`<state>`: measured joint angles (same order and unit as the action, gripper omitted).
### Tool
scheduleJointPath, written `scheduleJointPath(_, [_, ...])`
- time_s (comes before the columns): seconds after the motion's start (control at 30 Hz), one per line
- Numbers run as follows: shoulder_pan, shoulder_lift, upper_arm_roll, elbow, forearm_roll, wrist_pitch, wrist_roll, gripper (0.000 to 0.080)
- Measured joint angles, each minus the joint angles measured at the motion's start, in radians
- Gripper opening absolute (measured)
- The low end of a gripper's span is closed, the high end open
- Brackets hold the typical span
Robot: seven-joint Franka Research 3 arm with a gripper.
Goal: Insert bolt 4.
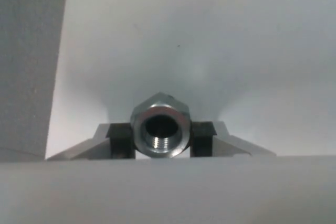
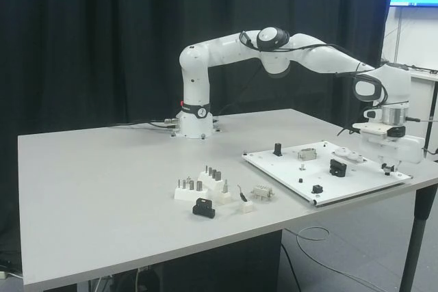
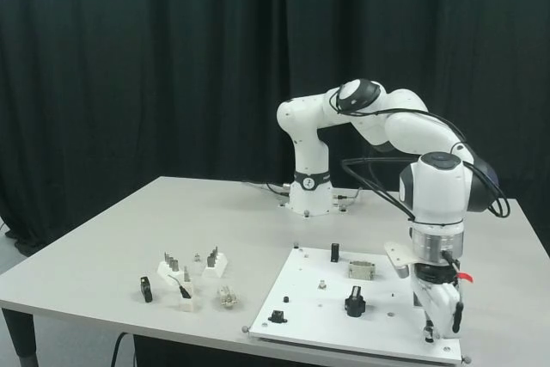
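Note:
In the wrist view a grey metal hex bolt (image 1: 160, 125) with a threaded bore sits clamped between my two black fingertips (image 1: 122, 141). My gripper (image 1: 160, 141) is shut on it, just above the white assembly board (image 1: 210, 51). From the room views, the gripper (image 2: 389, 163) (image 3: 430, 329) points down over the board's (image 2: 287, 176) (image 3: 301, 294) corner farthest from the arm's base, close to the table edge. The bolt itself is hidden in both room views.
The board carries black fixtures (image 2: 336, 167) (image 3: 354, 304), a small post (image 2: 278, 148) and a grey connector block (image 2: 307, 154). Beside the board stand white holders with several bolts (image 2: 198, 184) (image 3: 174, 266), a black part (image 2: 204, 208) and a small connector (image 2: 262, 193). The grey table edge (image 1: 26, 61) shows beside the board.

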<state>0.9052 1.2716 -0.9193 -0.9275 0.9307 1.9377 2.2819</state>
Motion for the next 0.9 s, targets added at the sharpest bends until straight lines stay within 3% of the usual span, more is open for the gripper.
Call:
scheduleJointPath(0.6, [-0.010, -0.006, -0.007, -0.019, 0.079, -0.007, 0.107, 0.0224])
scheduleJointPath(0.9, [-0.005, -0.007, -0.013, -0.029, 0.094, -0.004, 0.125, 0.0224])
